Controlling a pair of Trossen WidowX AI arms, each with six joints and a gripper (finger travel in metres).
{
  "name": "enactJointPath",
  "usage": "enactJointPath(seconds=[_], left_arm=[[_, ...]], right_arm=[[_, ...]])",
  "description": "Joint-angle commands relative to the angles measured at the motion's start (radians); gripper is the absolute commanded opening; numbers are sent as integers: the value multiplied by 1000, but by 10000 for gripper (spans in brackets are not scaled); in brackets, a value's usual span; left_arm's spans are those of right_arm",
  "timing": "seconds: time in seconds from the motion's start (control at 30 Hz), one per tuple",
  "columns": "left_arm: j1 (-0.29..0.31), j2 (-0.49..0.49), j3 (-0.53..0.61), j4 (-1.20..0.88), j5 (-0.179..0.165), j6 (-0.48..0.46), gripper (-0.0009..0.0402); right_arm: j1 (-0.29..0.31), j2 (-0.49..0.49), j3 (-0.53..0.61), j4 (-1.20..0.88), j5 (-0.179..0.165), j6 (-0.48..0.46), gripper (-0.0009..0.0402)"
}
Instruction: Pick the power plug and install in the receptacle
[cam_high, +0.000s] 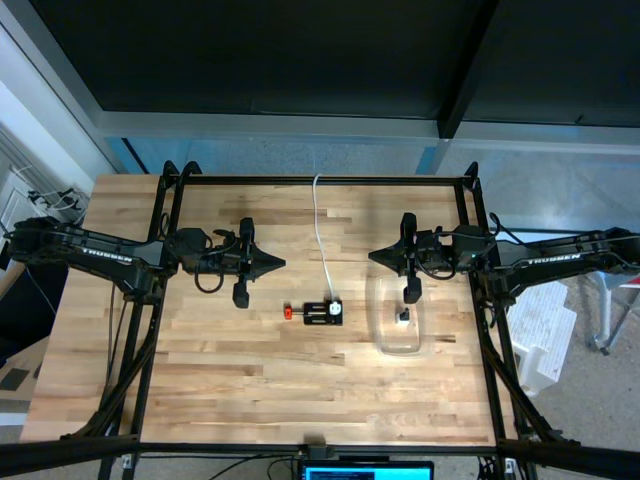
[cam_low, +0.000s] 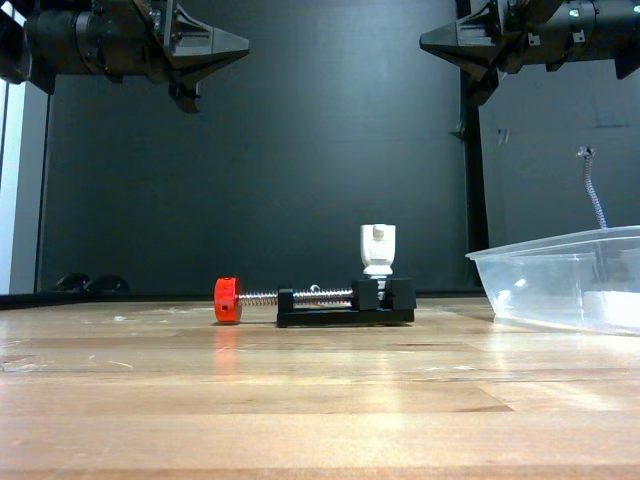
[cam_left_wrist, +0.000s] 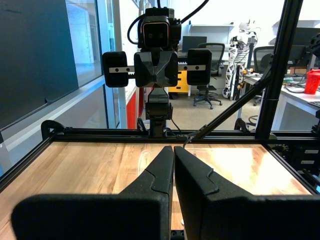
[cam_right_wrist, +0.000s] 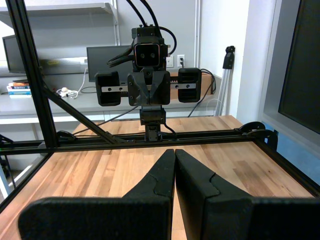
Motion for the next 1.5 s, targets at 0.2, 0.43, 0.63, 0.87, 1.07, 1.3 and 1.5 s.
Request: enactJointPath(seconds=[0.2, 0.43, 0.63, 0.87, 1.07, 1.3, 1.5], left_arm=[[0, 0, 0, 0, 0, 0, 0], [0, 0, 0, 0, 0, 0, 0], [0, 0, 0, 0, 0, 0, 0], [0, 0, 0, 0, 0, 0, 0], [0, 0, 0, 0, 0, 0, 0], [0, 0, 0, 0, 0, 0, 0], [0, 0, 0, 0, 0, 0, 0]], right_arm=[[0, 0, 0, 0, 0, 0, 0], [1, 0, 0, 0, -14, 9, 0], [7, -6, 41, -84, -57, 23, 0], [27, -44, 140, -438, -58, 17, 0], [76, -76, 229, -734, -56, 18, 0], [107, -89, 313, -1005, -56, 20, 0], [109, -90, 358, -1180, -47, 24, 0]])
